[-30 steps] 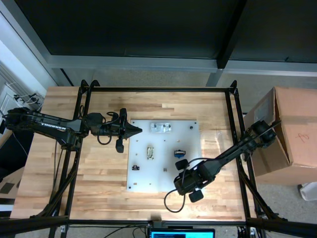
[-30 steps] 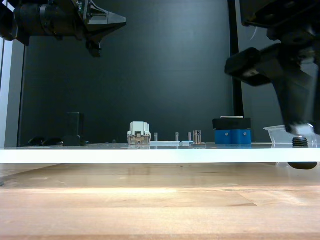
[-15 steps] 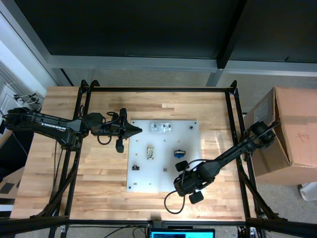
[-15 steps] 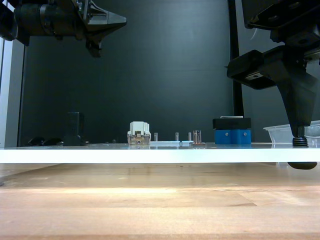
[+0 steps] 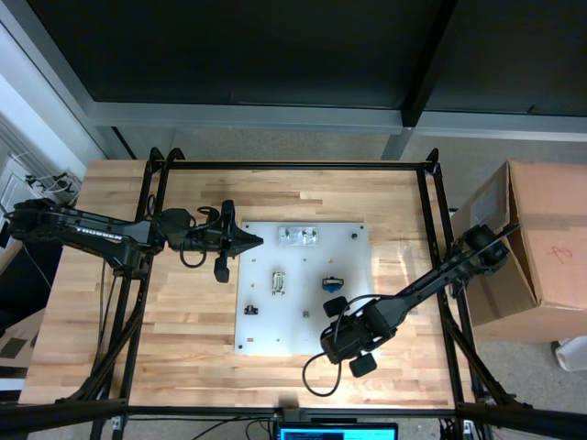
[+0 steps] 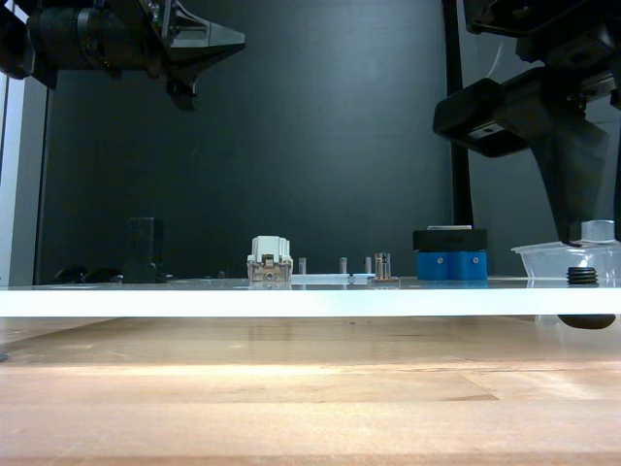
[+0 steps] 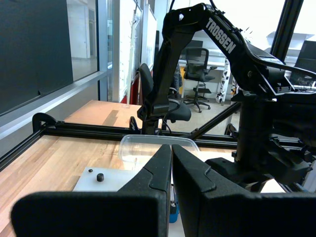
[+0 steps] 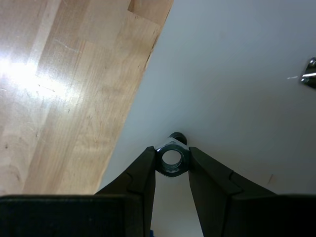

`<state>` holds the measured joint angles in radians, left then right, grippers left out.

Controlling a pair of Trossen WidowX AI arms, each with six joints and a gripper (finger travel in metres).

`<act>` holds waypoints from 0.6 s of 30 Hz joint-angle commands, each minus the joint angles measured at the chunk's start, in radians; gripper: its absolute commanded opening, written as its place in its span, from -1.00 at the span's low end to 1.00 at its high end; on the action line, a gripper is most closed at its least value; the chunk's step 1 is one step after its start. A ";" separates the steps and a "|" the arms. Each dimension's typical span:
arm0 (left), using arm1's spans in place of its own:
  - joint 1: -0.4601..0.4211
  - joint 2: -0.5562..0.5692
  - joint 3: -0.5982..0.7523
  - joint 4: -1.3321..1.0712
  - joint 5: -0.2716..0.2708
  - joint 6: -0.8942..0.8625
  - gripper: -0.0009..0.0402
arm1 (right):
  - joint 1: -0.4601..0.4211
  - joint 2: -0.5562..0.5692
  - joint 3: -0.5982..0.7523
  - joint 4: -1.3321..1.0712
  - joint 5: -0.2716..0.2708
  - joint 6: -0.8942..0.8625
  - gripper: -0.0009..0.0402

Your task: Pick the M12 nut and place it on its threads and fasten

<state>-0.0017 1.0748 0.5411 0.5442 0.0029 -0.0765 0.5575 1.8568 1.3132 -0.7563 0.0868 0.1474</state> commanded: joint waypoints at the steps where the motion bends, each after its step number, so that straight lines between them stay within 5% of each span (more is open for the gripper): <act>1: 0.000 0.000 0.000 0.000 0.000 0.000 -0.96 | -0.011 0.034 0.035 -0.036 -0.005 -0.001 -0.92; 18: 0.000 0.000 0.000 0.000 0.000 0.000 -0.96 | -0.021 0.066 0.071 -0.064 -0.006 0.001 -0.93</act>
<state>-0.0017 1.0748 0.5411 0.5446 0.0029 -0.0765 0.5362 1.9209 1.3842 -0.8227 0.0830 0.1471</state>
